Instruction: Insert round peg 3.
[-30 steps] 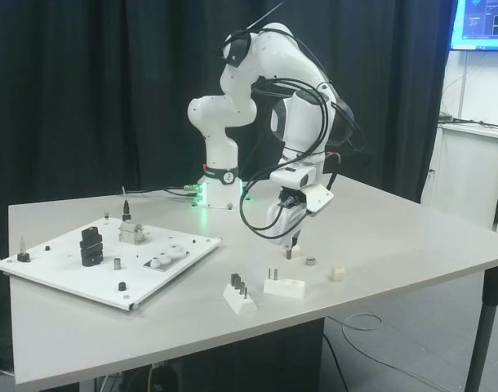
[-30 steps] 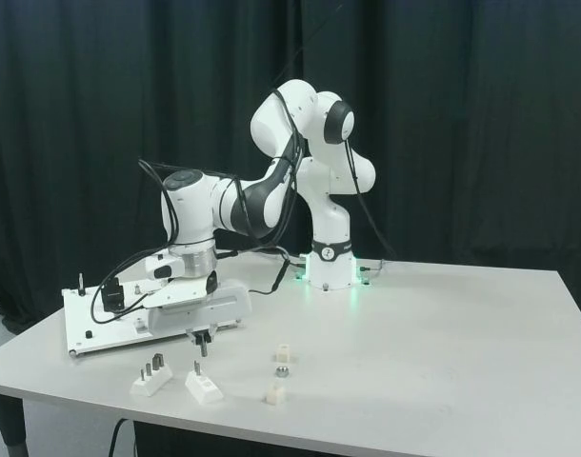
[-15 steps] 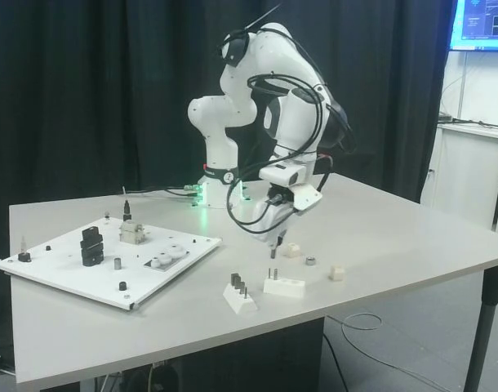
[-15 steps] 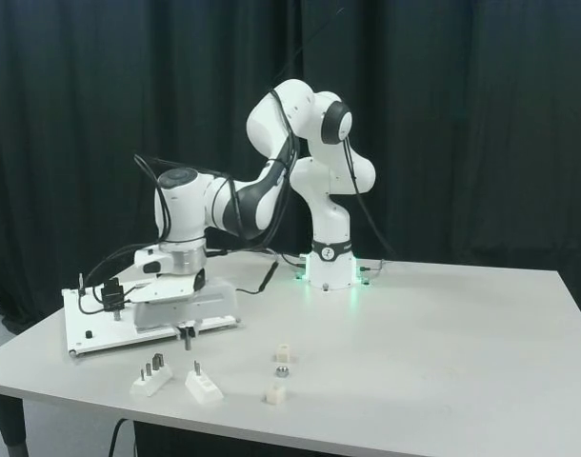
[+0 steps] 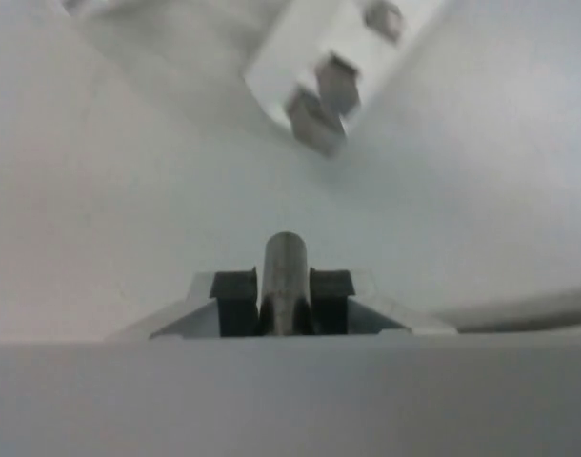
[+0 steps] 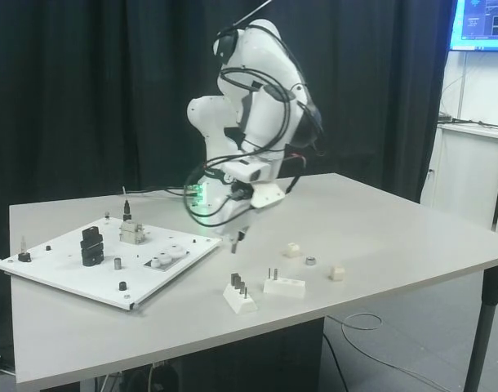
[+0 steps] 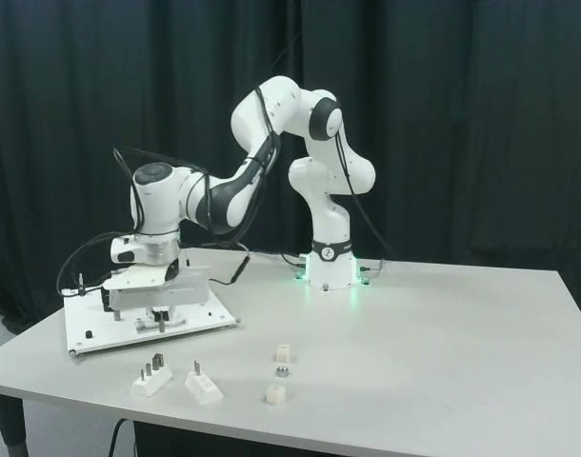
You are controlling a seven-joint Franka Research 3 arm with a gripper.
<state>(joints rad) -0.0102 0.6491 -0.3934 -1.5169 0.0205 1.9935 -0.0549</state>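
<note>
My gripper is shut on a short grey round peg, which stands upright between the two black fingertips. In the first room view it hangs above the table, just off the near corner of the white assembly board. The second room view puts the gripper low over the board's right part. Past the peg, the wrist view shows a white holder block with grey pegs lying on the table.
Two white peg holders sit near the table's front edge. Two small blocks and a nut lie to their right. The board carries black and grey fixtures.
The arm has swung from above the holders and small blocks toward the white board, carrying the peg along. The gripper has stayed shut on it.
</note>
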